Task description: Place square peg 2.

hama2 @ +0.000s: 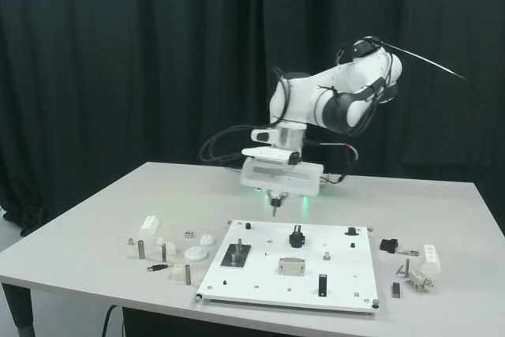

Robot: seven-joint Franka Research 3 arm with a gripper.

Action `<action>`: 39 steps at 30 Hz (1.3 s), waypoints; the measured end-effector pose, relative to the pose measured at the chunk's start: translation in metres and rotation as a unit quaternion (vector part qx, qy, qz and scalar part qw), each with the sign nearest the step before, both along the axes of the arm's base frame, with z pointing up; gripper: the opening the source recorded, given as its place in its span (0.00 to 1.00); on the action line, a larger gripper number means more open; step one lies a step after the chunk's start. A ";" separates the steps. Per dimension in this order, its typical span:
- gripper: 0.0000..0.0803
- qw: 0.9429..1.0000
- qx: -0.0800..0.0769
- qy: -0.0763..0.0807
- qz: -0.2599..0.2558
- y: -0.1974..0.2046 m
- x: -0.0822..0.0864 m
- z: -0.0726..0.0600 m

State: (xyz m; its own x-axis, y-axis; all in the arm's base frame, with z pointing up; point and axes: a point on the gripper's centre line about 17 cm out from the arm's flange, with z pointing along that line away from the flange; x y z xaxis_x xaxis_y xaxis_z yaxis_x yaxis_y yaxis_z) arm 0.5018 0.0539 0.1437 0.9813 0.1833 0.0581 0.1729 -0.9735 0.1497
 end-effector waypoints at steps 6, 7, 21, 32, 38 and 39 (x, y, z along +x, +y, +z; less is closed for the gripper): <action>0.08 1.000 -0.004 0.004 0.008 -0.039 0.004 0.004; 0.08 1.000 -0.005 0.005 0.009 -0.046 0.004 0.004; 0.08 0.999 -0.004 0.024 0.021 -0.123 -0.006 0.000; 0.08 0.999 -0.003 0.034 0.026 -0.176 -0.018 -0.007; 0.08 0.999 0.000 0.040 0.027 -0.204 -0.030 -0.015; 0.08 0.999 0.001 0.041 0.027 -0.209 -0.032 -0.017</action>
